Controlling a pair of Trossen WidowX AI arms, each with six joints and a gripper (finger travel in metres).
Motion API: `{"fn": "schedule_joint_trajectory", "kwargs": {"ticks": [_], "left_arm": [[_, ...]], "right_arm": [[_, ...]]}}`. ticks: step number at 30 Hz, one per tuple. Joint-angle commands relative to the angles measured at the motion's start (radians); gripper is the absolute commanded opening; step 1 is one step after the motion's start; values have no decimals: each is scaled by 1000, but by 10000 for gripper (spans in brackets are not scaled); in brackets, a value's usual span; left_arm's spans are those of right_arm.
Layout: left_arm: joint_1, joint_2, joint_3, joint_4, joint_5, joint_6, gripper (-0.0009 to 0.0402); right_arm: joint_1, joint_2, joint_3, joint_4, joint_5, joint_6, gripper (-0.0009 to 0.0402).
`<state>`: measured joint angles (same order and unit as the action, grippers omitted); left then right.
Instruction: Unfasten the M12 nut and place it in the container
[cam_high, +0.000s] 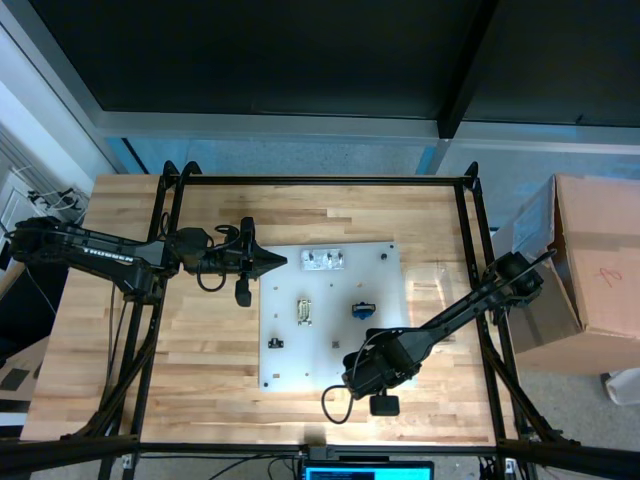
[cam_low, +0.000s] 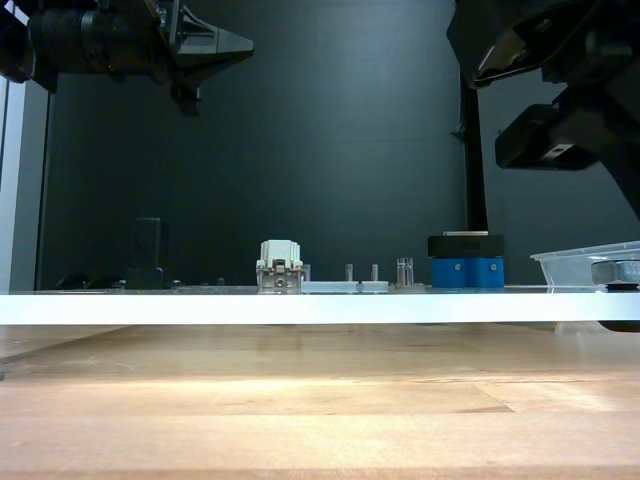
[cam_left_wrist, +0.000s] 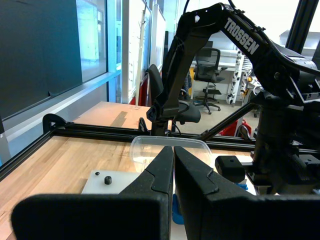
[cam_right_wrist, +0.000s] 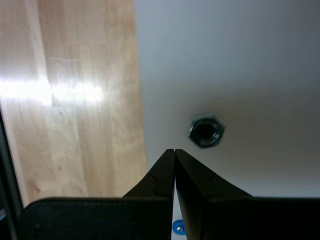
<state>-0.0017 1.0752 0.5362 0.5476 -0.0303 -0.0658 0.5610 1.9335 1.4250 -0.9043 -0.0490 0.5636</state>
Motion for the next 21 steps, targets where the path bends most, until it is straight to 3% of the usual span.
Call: {"fn": "schedule_joint_trajectory", "kwargs": {"ticks": [1,3,4,7,9,15,21], "left_arm": [[0,0,0,0,0,0,0],[0,0,0,0,0,0,0],[0,0,0,0,0,0,0],[0,0,0,0,0,0,0],[0,0,0,0,0,0,0],[0,0,0,0,0,0,0],[0,0,0,0,0,0,0]], "right_arm": [[0,7,-2,2,4,-1,0],[-2,7,-3,0,14,-10,0],[-3,6,-2,-7,45,-14,0],[-4,0,3,-90,231,21,0],[-4,-4,12,-133,286,35,0],[-4,-14,42,-159,276,44,0],[-5,-15,71,-156,112,49,0]]}}
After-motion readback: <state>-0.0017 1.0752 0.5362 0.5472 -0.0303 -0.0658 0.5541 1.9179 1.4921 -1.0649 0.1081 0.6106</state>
